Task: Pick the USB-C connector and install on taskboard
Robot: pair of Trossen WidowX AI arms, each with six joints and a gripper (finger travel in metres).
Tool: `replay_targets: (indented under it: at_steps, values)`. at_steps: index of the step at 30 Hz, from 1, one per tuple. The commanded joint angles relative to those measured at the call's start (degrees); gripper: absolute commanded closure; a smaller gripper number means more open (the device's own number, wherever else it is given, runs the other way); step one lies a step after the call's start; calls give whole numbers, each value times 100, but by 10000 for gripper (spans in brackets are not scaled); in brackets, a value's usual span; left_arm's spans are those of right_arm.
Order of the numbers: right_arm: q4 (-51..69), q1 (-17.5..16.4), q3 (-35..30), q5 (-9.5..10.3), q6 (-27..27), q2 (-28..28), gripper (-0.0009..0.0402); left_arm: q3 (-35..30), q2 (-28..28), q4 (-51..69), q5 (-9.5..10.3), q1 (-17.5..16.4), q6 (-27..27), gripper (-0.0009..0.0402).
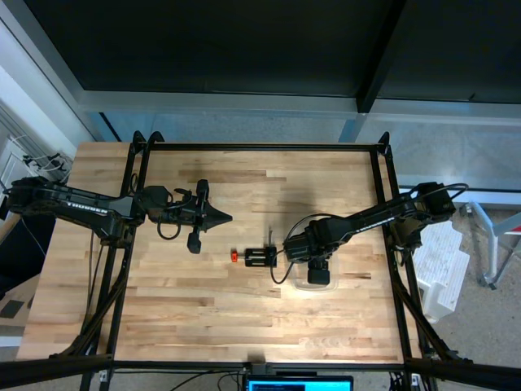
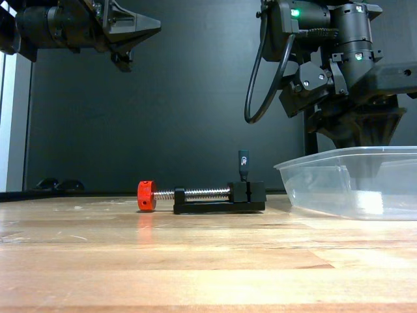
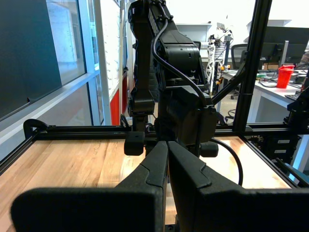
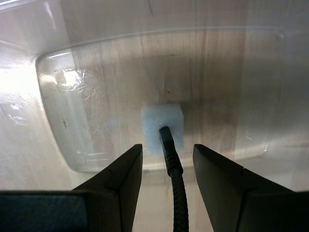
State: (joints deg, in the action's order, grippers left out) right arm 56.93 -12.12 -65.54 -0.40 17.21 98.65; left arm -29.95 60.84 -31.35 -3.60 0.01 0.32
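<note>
Right claw (image 4: 167, 147), wide astride the plug (image 4: 166, 137) in the tray (image 4: 53, 82), should centre before pinching; left claw (image 3: 167, 143) hangs closed, well apart.

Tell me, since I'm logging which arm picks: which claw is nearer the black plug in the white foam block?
Right. The right claw is open just over the plug, inside the clear tray; the left claw, shut, hangs high on the taskboard's other side.

Taskboard (image 2: 218, 199) just left of tray (image 2: 326, 188)
</note>
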Motion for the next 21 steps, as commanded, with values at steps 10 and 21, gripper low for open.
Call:
replay_targets:
  at_steps: [10,21]
  values:
    - [-101,0,55,-2,2,-33,299,0,2,-2,0,0,0,393]
    - [-127,0,61,-2,7,-33,354,0,2,-2,0,0,0,393]
